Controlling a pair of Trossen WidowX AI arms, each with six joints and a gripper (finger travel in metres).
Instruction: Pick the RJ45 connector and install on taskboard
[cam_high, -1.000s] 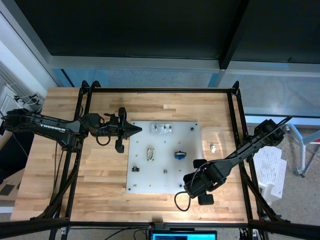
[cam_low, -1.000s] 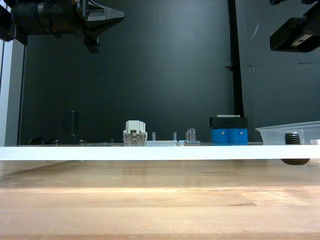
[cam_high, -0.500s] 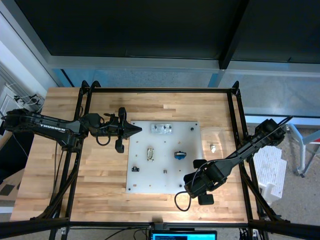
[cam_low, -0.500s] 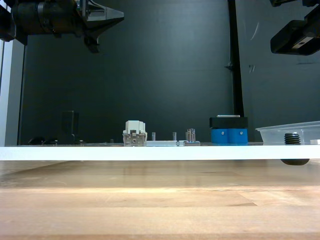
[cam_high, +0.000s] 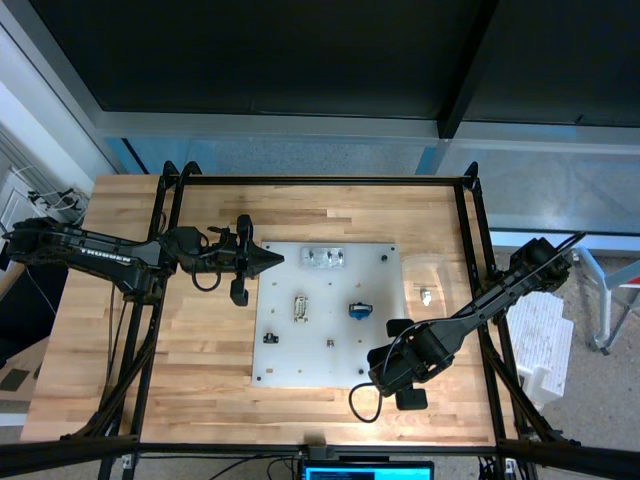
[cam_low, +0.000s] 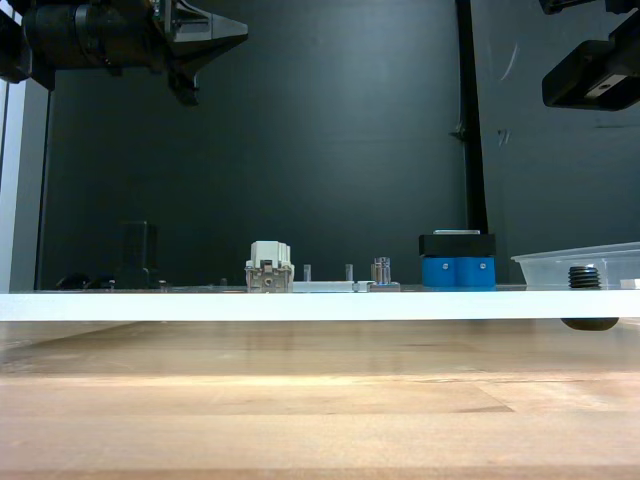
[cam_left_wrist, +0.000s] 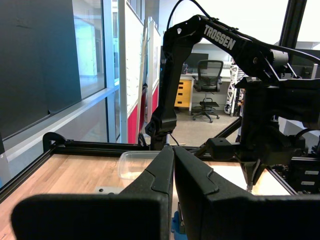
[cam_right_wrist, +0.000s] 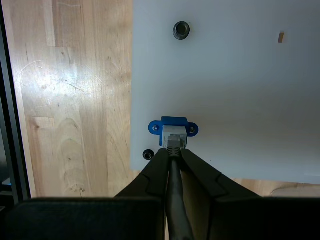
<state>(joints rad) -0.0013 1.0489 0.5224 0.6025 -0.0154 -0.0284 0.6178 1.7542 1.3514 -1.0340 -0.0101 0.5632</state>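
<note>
The right claw (cam_right_wrist: 173, 152), pinched shut and empty, hangs above the large flat white taskboard (cam_high: 300, 365) at its near-right corner. The left claw (cam_high: 272, 260), also shut, is off its left edge. The tiny pale RJ45 connector (cam_high: 426, 296) lies in a clear plastic tray (cam_high: 441, 279) beside its right edge. It is likely light, slick and brittle-latched, so pinch its flat sides.

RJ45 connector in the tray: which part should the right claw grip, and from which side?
Probably from straight above: the connector lies on the tray floor, and the walls block a sideways reach. Pinch its two long sides; its heading is too small to tell. The right claw hangs high over the board, near side; the left claw hovers at its left edge.
</note>
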